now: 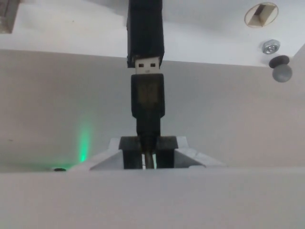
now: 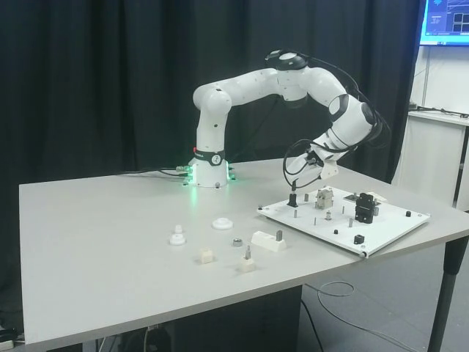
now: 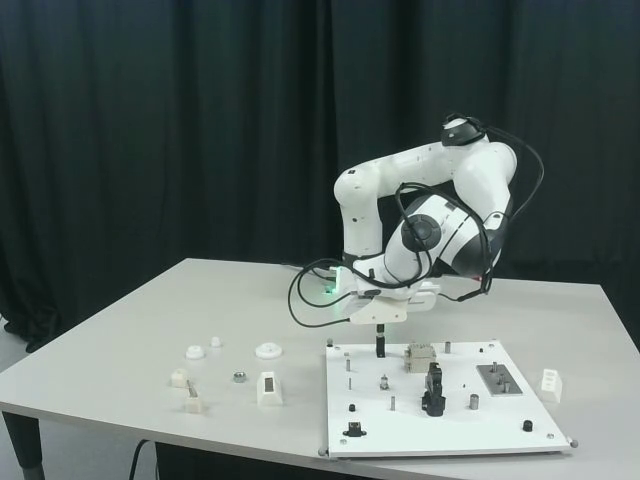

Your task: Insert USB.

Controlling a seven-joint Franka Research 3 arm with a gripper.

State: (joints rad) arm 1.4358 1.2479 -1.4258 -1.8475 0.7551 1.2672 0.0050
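Over the far left corner of the white board (image 3: 440, 425), the gripper (image 1: 147, 160) was closed narrowly on the black USB plug (image 1: 147, 98), holding it upright. The plug's metal tip sat at the mouth of the black socket block (image 1: 145, 33), not fully in.

- A black USB plug (image 1: 147, 98) is sitting with its metal tip bare, just short of a black socket block (image 1: 145, 33).
- The plug's cable is running into a black holder (image 1: 147, 151).
- A green glow (image 1: 84, 145) is showing on the grey surface.
- A screw (image 1: 270, 46) is lying near a round hole (image 1: 260, 15).
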